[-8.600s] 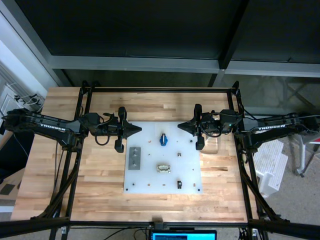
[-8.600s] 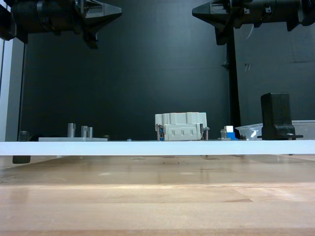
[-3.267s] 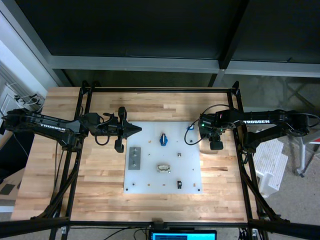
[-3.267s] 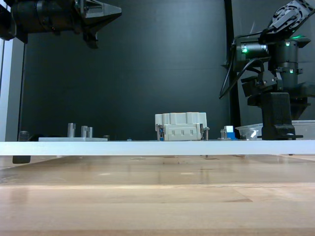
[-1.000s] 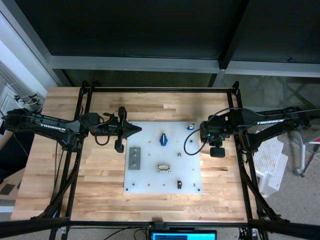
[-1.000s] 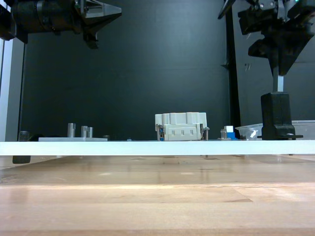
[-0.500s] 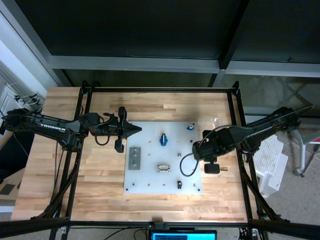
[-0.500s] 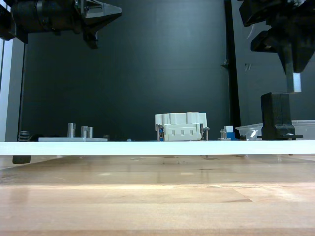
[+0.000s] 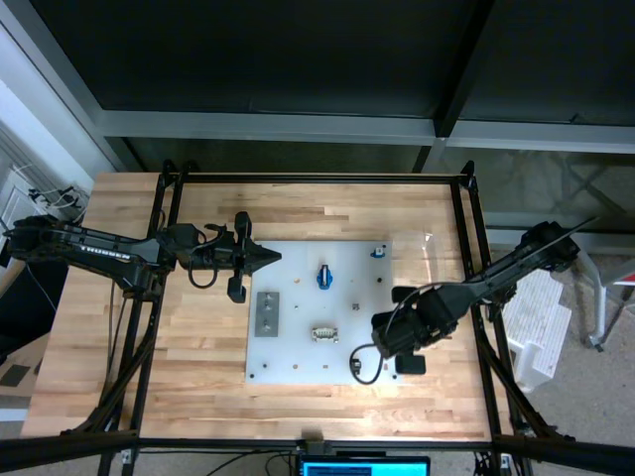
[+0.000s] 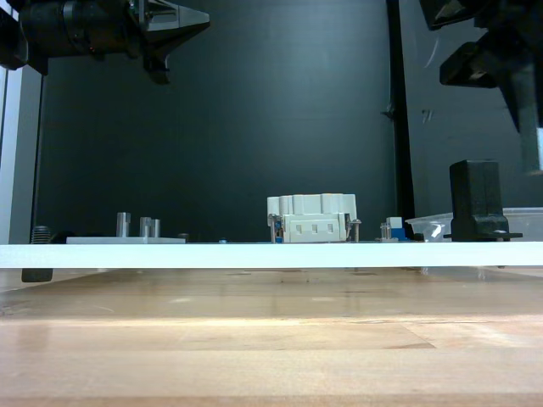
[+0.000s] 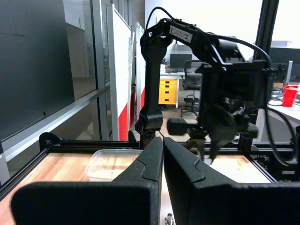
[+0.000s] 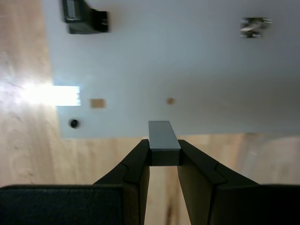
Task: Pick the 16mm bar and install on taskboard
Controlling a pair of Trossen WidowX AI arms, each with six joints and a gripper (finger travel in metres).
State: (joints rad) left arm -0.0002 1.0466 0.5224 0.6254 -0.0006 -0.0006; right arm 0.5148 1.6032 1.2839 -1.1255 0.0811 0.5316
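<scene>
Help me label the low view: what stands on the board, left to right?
Grey block → white connector → small blue part → black block. Above them, the shut left gripper hangs at the left; the right gripper at the right grips the bar.

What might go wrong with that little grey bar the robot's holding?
The right gripper pinches the bar by one end only, so it might slip or tilt. It hangs over the edge of the taskboard, so lowering now could miss any hole. The left gripper sits parked above its far-left corner.
</scene>
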